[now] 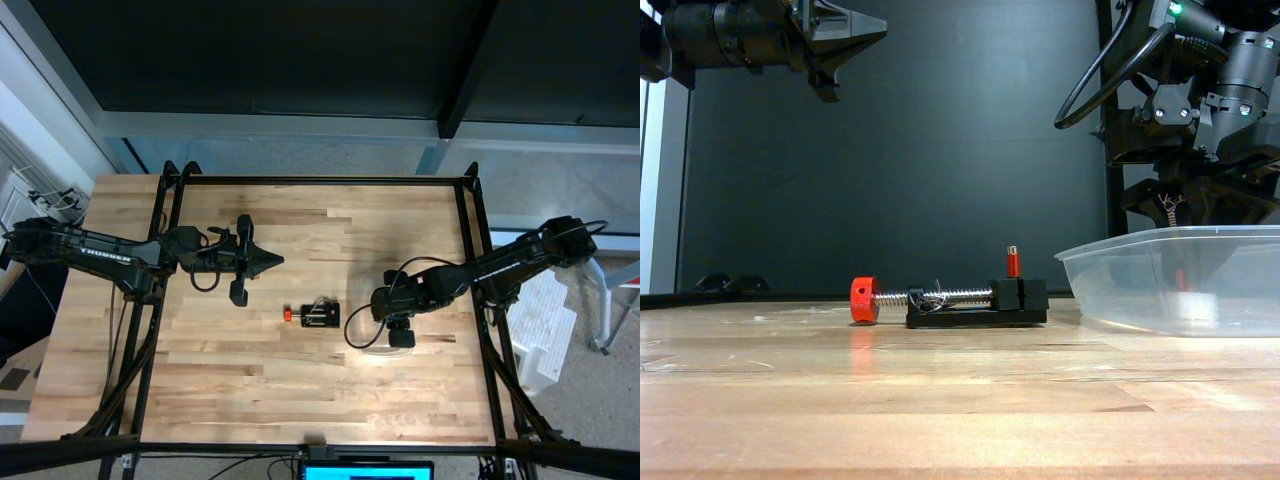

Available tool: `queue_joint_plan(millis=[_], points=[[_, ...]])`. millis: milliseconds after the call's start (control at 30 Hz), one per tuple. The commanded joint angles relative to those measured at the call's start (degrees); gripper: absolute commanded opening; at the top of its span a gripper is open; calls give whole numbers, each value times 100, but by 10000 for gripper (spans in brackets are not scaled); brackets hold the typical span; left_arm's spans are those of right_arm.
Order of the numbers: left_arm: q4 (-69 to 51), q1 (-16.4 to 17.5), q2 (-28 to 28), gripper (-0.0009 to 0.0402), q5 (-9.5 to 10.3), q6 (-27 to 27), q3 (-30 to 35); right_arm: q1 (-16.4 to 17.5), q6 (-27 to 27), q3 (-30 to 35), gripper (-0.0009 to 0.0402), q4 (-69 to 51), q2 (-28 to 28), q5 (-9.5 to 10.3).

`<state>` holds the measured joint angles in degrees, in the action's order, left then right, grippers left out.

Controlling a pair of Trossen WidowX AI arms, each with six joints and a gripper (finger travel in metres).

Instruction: Pick the RCA connector and install on taskboard

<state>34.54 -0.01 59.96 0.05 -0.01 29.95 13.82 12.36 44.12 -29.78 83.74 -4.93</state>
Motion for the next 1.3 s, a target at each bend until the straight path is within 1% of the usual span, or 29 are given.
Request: queue_joint_plan(millis=[33,333,433,900,1067,1300], points=[[0,2,2,0,-2,2,0,4,0,2,118,11,-2,2],[0,0,4,0,-2,2,0,9,2,2,89,24,-2,7],[0,2,4,0,-2,2,0,7,11,2,78,22,-2,48],[0,0,4,0,-2,2,0,7,17,2,24,28,0,46],[0,2,2,0,-2,2,0,7,17,2,14,28,-2,46],[0,2,2,0,-2,2,0,7,22,9,12,-24,-94,48]])
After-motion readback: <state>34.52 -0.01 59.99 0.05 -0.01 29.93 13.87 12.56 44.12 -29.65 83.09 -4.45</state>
